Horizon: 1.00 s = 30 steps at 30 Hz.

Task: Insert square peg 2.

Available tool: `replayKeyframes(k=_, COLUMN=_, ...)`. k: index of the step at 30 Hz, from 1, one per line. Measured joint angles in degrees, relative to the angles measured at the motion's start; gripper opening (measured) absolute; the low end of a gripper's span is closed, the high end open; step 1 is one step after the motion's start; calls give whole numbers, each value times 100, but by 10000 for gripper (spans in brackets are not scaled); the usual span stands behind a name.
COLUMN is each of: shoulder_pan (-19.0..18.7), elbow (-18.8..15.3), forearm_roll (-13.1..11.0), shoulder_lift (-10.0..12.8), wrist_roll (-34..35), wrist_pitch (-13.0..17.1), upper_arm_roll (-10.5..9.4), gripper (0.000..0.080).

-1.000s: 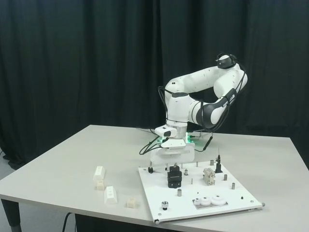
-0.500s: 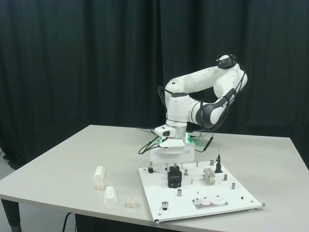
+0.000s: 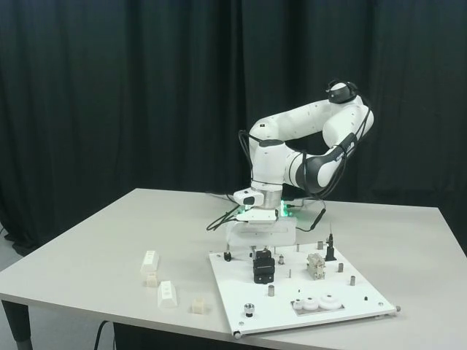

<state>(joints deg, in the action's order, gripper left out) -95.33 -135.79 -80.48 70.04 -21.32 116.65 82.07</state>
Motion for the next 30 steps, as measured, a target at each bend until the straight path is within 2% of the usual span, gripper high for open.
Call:
replayKeyframes(k=24, shoulder_pan=37, elbow=2, forearm_roll=-134, shoulder_lift=-1, wrist_roll=892, wrist_pitch=0, upper_arm_roll=8, gripper=77)
replayKeyframes(k=30, shoulder_pan=39, elbow=3, forearm_roll=-137, shoulder_lift=-1, wrist_roll=938, wrist_pitch=0, upper_arm_roll=8, gripper=77)
